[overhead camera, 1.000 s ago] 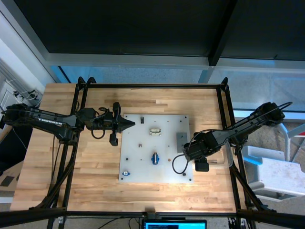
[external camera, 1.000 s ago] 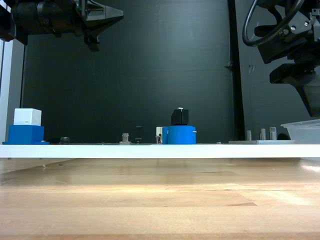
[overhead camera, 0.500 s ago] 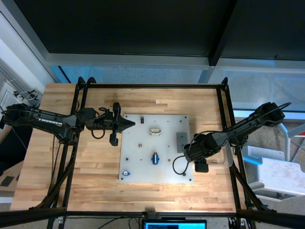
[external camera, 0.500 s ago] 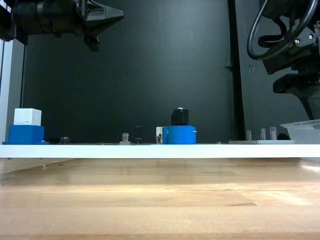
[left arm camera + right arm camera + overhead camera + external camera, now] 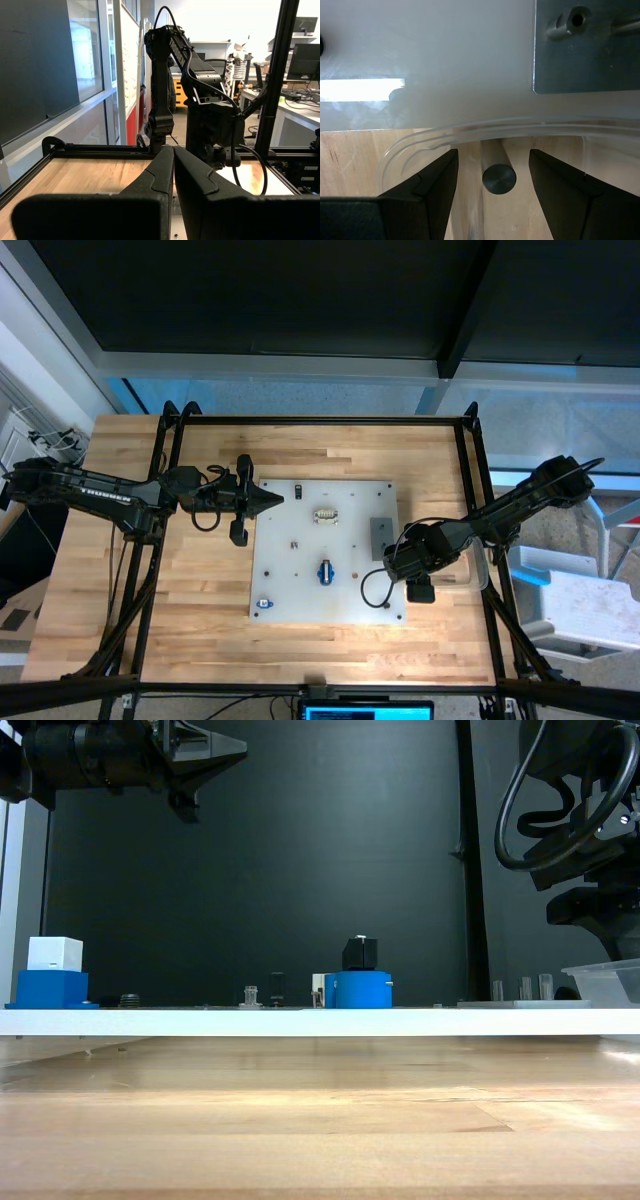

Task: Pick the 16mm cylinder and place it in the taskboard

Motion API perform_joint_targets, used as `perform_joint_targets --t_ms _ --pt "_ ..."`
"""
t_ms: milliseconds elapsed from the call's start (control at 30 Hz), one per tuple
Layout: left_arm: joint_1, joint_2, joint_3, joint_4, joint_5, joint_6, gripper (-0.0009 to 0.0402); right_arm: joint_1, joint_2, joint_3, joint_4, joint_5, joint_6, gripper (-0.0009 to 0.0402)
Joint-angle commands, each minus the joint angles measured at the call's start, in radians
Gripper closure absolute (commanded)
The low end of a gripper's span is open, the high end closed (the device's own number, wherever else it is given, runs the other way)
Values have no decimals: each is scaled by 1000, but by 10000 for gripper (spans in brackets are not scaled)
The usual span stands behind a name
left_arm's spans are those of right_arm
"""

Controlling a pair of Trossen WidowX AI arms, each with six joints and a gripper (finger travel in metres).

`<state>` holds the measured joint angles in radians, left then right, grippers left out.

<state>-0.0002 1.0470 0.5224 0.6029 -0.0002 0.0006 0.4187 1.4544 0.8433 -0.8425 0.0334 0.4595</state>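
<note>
Now, the 16mm cylinder (image 5: pixel 498 178) sits inside the clear tray (image 5: pixel 470 131), just off the taskboard's (image 5: pixel 445 45) right edge, with its round end face turned toward the wrist camera. Your right gripper (image 5: pixel 491 154) hangs over it with the jaws wide apart, one on each side, holding nothing.

Watch the tray's curved rim. It runs close past the jaw tips, so a descent could clip it and shove the tray. That smooth, round cylinder may also roll or slip if you close off-centre.

Your left gripper (image 5: pixel 268 498) is parked high by the taskboard's left edge, jaws pressed together and empty.

The cylinder's far end blurs behind the plastic. I cannot tell whether it lies flat, or which hole near the grey block (image 5: pixel 585 55) takes it.
</note>
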Motion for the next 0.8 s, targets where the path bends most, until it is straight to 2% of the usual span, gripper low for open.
perform_joint_targets --t_ms 33,800 --pt "0 0 0 0 0 0 393 0 1 -2 0 3 -1 198" --pt "0 0 0 0 0 0 393 -3 1 -2 1 0 -5 314"
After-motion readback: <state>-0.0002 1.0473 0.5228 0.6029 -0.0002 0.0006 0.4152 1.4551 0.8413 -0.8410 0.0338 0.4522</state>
